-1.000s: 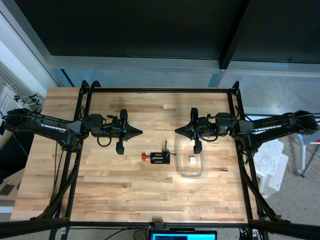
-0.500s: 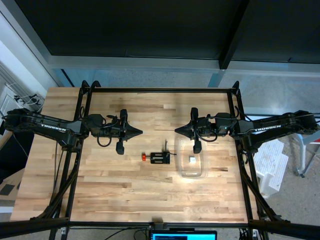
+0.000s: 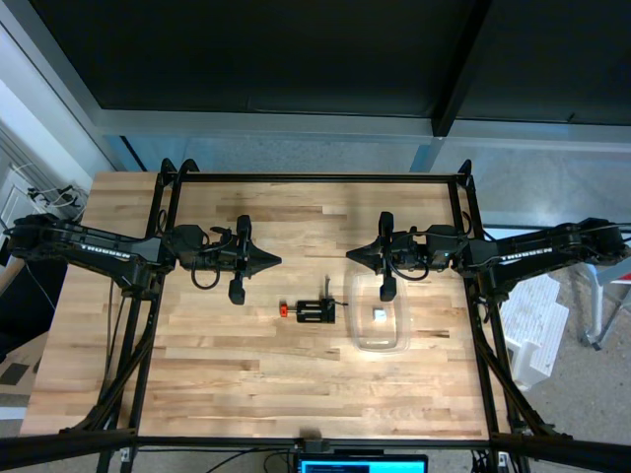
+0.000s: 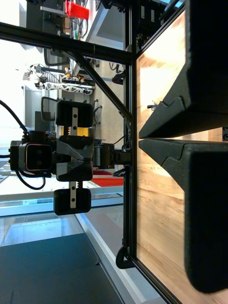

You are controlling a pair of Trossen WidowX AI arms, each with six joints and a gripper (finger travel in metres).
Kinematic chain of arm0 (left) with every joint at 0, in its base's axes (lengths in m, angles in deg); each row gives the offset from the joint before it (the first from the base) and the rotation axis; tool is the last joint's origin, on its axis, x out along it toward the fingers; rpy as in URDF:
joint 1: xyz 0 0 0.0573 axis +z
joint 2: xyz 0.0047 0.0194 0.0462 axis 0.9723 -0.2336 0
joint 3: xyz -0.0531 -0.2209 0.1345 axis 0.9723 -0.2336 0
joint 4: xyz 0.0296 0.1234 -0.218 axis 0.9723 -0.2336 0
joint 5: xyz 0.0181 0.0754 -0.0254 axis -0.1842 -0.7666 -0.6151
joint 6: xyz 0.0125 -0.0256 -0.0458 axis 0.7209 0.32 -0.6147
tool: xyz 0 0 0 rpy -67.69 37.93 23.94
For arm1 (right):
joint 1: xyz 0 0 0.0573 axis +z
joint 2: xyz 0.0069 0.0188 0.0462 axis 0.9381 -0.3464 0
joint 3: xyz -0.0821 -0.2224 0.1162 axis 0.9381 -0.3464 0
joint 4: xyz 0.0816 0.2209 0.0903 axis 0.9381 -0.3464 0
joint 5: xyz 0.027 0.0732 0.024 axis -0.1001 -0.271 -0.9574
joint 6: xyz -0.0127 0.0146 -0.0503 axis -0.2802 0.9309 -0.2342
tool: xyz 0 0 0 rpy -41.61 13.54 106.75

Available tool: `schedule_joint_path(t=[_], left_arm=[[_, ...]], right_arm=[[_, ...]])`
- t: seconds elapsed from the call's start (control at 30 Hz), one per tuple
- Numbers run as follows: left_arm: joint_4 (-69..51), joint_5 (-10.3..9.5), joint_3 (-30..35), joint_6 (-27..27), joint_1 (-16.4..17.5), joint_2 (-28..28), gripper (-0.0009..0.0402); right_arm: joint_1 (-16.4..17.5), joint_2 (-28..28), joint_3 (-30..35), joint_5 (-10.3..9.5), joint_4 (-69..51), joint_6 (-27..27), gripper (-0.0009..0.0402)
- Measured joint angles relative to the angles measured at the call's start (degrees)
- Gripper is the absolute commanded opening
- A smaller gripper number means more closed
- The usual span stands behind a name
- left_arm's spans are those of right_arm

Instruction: Pick the USB-C connector and install on taskboard

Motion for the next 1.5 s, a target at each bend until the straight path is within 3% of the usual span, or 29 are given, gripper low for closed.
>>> schedule_joint_path(t=[1.5], left_arm=[[0.0, 0.02, 0.0, 0.0, 0.0, 0.0, 0.0000]], right_arm=[[0.0, 0.0, 0.5, 0.02, -1.0, 0.1, 0.0000]])
